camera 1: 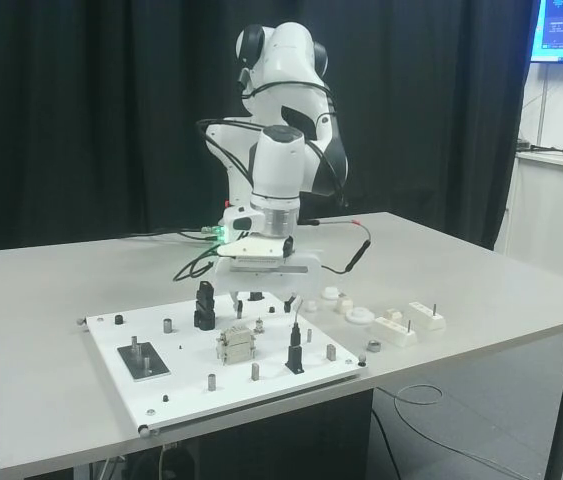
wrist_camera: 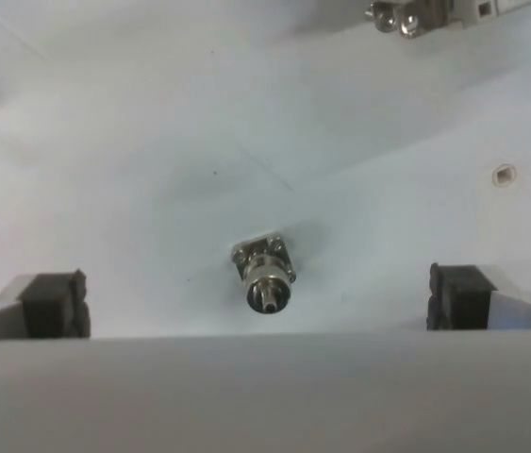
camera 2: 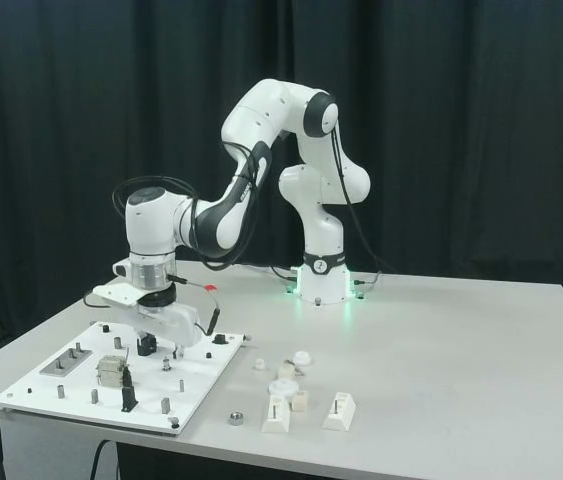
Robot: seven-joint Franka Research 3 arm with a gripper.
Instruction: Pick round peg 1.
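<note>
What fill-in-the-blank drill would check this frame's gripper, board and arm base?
1. The gripper hovers with its jaws ____.
2. In the wrist view, a metal connector sits ____ the two fingertips, untouched.
3. The board under the gripper is coloured ____.
4. The light at the arm's base glows ____.

Missing words: open; between; white; green

gripper [wrist_camera: 257,300] hovers over white board [camera 1: 191,385], fingers [wrist_camera: 55,304] spread wide, open gap between them; only a small metal connector [wrist_camera: 264,276] stands in that gap, bare board all round it. In first room view black upright block [camera 1: 203,306] stands just beside one finger, black bracket [camera 1: 294,352] and grey socket block [camera 1: 235,344] near below. Loose white parts [camera 1: 401,325] lie well apart on grey table [camera 1: 51,290]
</note>
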